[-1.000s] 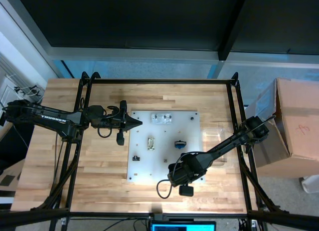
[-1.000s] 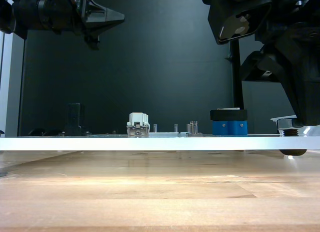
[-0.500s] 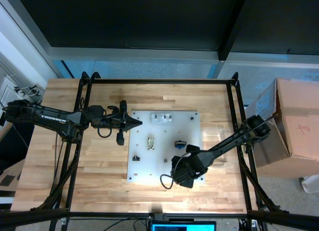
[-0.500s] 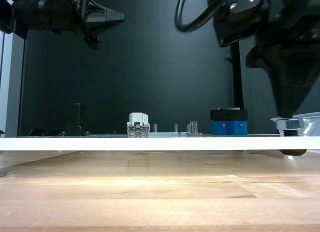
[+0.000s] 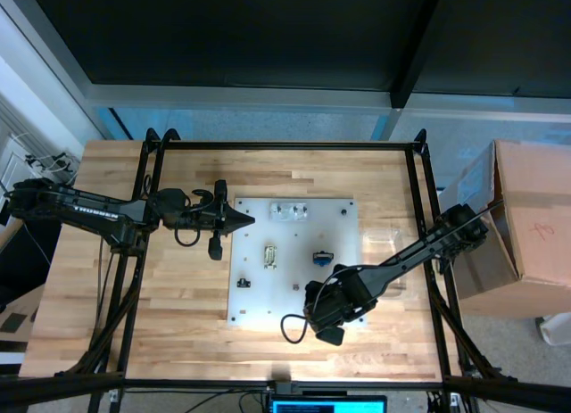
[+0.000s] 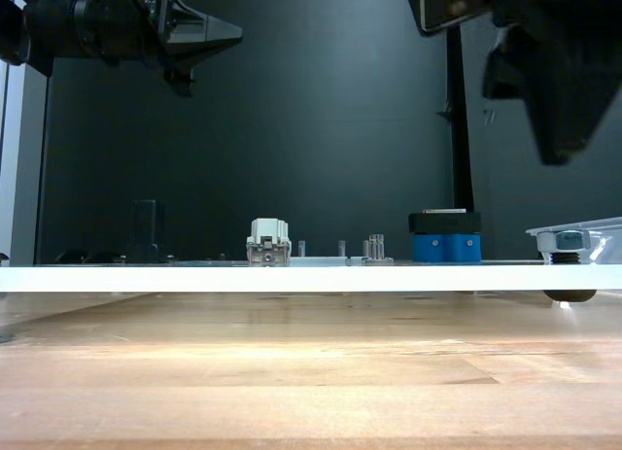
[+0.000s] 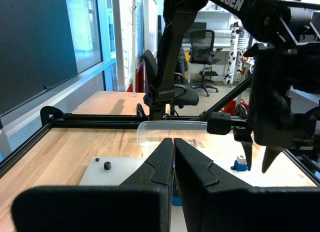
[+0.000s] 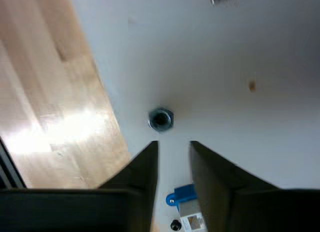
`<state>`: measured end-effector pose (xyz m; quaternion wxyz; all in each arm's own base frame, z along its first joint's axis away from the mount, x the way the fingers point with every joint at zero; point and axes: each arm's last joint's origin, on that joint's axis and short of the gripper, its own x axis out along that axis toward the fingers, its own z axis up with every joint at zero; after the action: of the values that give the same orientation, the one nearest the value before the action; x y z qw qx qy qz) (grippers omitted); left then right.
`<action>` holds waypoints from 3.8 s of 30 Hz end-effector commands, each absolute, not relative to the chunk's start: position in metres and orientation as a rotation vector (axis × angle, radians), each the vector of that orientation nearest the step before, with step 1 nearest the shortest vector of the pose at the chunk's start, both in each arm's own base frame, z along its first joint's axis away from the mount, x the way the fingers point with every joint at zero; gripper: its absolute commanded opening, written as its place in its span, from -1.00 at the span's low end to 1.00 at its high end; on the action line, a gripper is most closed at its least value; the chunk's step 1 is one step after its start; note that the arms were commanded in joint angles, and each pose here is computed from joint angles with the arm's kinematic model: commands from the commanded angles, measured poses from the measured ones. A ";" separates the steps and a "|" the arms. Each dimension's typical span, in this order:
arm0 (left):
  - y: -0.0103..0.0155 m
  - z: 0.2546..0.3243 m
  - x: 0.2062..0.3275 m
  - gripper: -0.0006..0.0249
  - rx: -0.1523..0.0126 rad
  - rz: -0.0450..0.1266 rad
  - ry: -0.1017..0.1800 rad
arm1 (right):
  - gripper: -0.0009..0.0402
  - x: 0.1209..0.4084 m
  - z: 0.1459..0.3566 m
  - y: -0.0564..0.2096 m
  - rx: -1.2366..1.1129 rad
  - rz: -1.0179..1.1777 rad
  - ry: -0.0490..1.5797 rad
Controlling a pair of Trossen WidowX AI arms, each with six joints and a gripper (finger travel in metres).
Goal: Unfasten the M12 nut and place it in the container
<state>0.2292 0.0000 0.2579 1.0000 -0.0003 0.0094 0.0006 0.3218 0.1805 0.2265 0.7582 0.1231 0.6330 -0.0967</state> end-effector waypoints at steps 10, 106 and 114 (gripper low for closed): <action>0.0001 0.2579 0.229 -0.95 -0.001 0.001 0.019 | 0.09 0.331 0.201 0.187 0.230 -0.241 1.411; 0.0001 0.2580 0.229 -0.95 -0.001 0.001 0.018 | -0.88 0.158 0.186 0.071 0.205 -0.277 1.359; 0.0000 0.2579 0.229 -0.95 -0.001 0.001 0.019 | -0.85 0.153 0.159 0.068 0.221 -0.266 1.335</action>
<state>0.2292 0.0000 0.2579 1.0000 -0.0003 0.0093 0.0006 0.1534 0.0679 0.1613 0.7713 0.1014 0.6163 -0.1229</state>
